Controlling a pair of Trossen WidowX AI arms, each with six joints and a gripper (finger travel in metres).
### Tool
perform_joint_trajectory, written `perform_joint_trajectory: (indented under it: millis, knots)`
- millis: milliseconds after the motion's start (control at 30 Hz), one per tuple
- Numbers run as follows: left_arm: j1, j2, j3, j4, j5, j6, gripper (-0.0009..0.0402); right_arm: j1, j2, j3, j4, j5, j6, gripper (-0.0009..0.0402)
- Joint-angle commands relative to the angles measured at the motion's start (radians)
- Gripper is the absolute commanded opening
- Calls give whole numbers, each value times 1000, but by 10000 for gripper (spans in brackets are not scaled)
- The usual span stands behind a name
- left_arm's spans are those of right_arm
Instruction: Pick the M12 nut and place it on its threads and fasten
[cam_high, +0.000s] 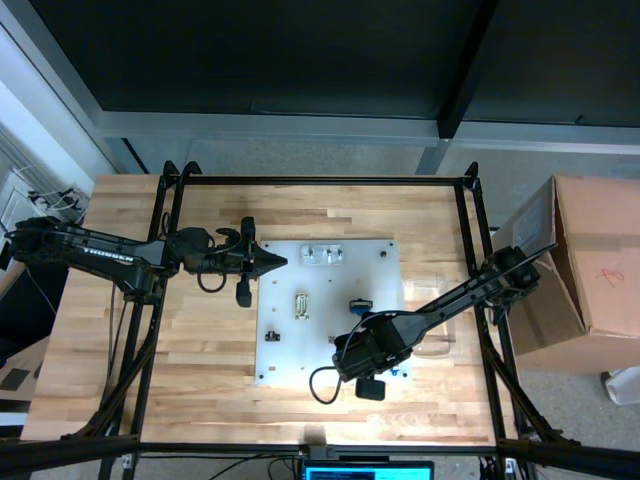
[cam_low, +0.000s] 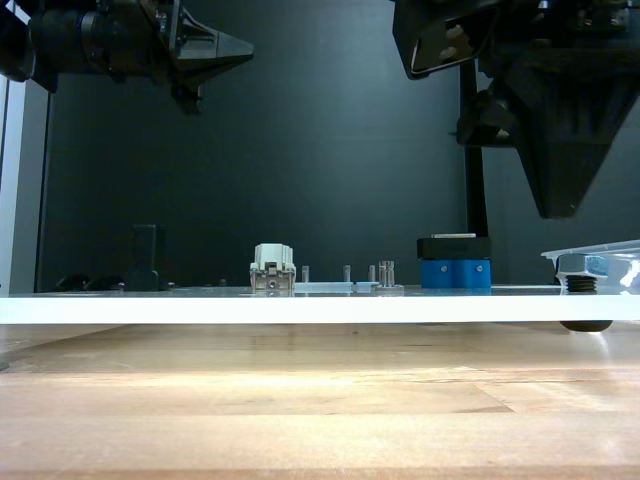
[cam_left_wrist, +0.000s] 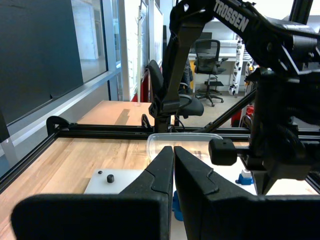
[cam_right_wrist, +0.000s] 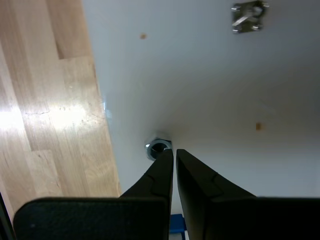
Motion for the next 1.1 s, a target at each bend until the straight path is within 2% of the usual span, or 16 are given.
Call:
perform_joint_trajectory:
  millis: [33,467,933,1100]
  knots:
    - [0,0,0,0,0,0,0,3,14,2,10,-1,-2,2]
    - [0,0,0,-1,0,0,0,10,62,3,58,-26,0,0]
    - [0,0,0,-1,0,0,0,11,43,38,33,-25,7,0]
    - [0,0,0,0,0,0,0,11,29,97,-76,12,4,0]
